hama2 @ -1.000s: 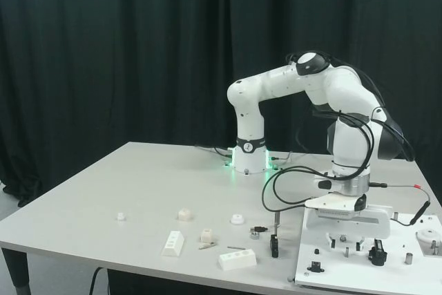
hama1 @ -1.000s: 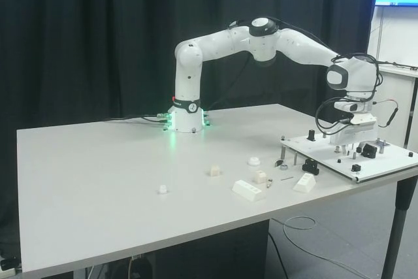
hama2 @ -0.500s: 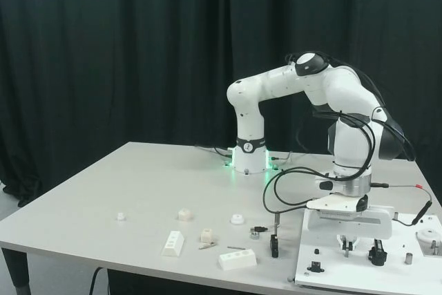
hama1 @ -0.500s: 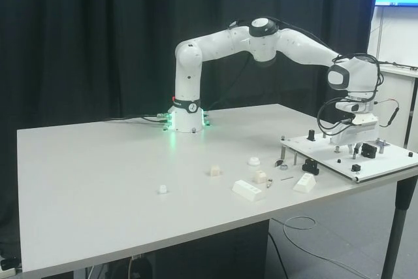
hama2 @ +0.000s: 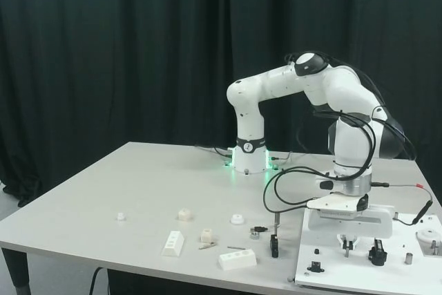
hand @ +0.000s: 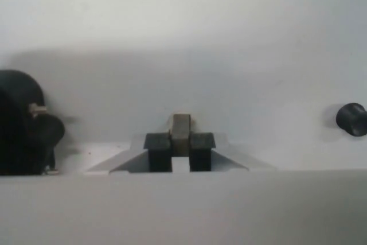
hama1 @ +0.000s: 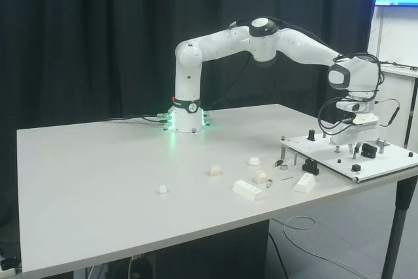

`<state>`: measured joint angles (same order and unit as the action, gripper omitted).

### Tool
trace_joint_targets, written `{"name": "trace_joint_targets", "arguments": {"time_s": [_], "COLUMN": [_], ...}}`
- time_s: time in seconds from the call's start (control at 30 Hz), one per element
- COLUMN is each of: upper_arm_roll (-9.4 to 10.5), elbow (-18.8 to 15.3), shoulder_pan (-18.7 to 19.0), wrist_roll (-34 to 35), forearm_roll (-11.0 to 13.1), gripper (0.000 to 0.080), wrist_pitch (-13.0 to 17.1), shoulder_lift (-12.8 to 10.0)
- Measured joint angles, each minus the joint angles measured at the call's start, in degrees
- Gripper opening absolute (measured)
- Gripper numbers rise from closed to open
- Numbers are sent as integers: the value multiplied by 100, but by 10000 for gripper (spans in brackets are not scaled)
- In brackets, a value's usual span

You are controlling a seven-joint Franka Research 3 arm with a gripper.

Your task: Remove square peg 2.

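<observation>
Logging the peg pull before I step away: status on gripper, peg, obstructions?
Gripper shut on square peg, fingers either side of it. Peg upright over white board. Black parts nearby on board, none touching the peg.

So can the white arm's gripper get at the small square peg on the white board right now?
Probably yes: the gripper is already shut on the small square peg over the white board, with nothing between them.
</observation>
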<state>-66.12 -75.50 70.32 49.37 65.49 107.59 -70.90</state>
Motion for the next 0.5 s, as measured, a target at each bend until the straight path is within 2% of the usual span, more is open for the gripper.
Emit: {"name": "trace_joint_targets", "arguments": {"time_s": [0.17,0.5], "upper_arm_roll": [-61,-325], "elbow": [81,240], "shoulder_pan": [-22,-38], "wrist_roll": [0,63], "forearm_roll": [-83,-155], "gripper": [61,59], "wrist_pitch": [-158,-697], "shoulder_lift": [47,215]}}
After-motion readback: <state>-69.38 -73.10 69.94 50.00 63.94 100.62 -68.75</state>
